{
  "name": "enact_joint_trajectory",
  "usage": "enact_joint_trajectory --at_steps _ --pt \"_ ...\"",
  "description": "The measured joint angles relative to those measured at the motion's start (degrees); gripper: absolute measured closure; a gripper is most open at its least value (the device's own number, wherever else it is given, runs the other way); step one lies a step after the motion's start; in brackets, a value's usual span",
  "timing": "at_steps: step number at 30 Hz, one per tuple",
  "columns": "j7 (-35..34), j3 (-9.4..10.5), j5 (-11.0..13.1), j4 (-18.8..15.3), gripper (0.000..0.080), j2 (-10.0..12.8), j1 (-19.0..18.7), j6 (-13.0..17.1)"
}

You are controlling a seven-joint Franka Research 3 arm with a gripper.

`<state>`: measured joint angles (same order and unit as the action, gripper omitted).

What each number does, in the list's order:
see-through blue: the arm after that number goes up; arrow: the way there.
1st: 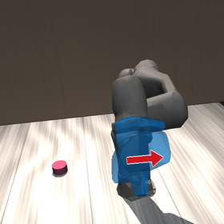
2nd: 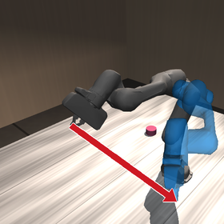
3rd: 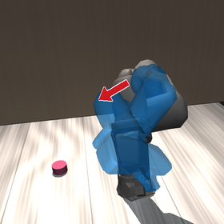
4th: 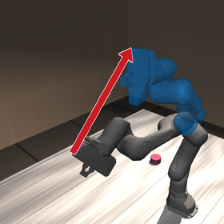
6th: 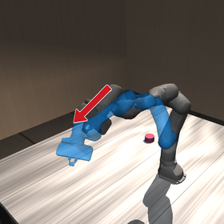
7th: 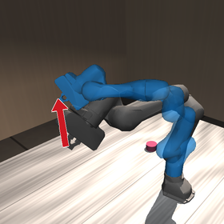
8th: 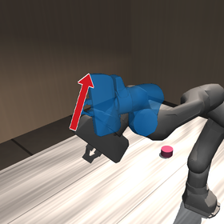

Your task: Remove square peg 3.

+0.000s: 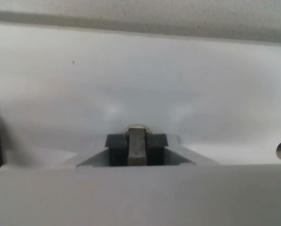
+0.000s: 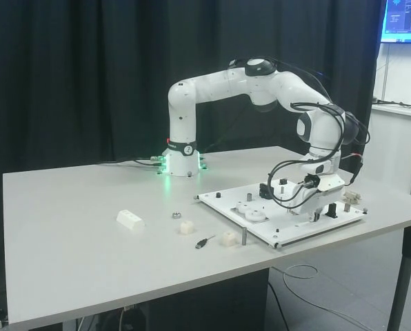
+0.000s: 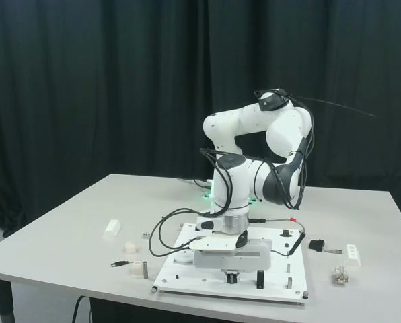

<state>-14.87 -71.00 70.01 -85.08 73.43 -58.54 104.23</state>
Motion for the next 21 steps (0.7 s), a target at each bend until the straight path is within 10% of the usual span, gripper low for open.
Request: enact_joint_trajectory --at_steps 21 --pt "1.4 0.11 -0.7 0.2 0.0726 0.0 -0.2 0.3"
